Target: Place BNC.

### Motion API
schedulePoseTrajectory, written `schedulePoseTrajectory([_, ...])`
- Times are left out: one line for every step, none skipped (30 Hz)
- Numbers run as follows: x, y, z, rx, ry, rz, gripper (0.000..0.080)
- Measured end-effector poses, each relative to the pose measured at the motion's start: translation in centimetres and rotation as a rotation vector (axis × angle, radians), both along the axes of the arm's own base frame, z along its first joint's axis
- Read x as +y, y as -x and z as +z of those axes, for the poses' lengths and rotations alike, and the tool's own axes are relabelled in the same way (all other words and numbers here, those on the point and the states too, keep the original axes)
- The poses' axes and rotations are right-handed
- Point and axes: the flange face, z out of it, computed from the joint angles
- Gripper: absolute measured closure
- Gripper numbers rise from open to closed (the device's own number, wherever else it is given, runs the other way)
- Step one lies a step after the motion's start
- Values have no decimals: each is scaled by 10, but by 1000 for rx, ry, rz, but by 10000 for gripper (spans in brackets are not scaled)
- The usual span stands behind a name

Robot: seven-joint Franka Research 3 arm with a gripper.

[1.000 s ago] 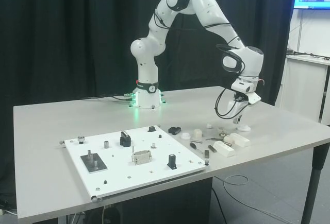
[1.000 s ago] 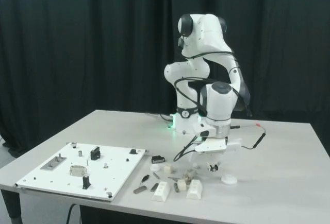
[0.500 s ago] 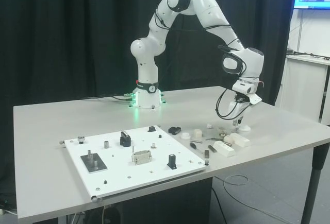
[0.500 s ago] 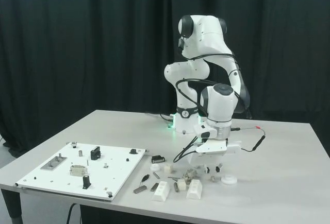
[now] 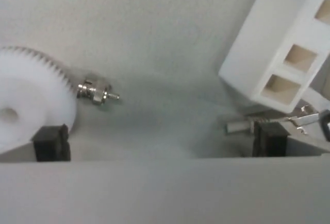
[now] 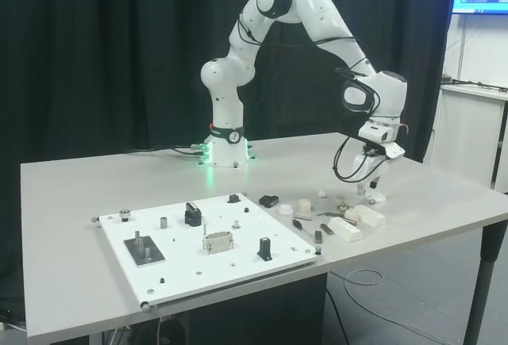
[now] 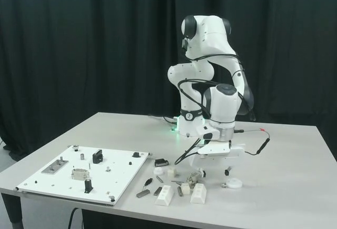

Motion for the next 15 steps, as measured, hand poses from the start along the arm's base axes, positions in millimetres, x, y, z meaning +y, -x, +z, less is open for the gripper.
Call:
schedulePoseTrajectory([0, -1, 1, -1, 0, -1, 11])
schedulePoseTrajectory([-1, -1, 2, -2, 0, -2, 11])
schedulePoseTrajectory([-1, -2, 3, -3, 0, -3, 11])
schedulePoseTrajectory([-2, -3, 3, -4, 0, -4, 11])
schedulePoseTrajectory([-2, -4, 4, -3, 0, -5, 11])
schedulePoseTrajectory([-3, -4, 5, -2, 1, -7, 11])
schedulePoseTrajectory([-4, -5, 6, -2, 2, -8, 11])
schedulePoseTrajectory([-5, -6, 7, -2, 3, -9, 11])
schedulePoseTrajectory([-6, -6, 8, -3, 4, -9, 4])
schedulePoseTrajectory([-6, -7, 9, -4, 5, -9, 4])
schedulePoseTrajectory([-7, -7, 9, -5, 6, -8, 4])
schedulePoseTrajectory([-8, -8, 10, -6, 8, -8, 4])
schedulePoseTrajectory([-9, -8, 11, -7, 9, -8, 4])
schedulePoseTrajectory([-10, -9, 11, -8, 9, -9, 4])
schedulePoseTrajectory([-11, -9, 12, -8, 9, -10, 4])
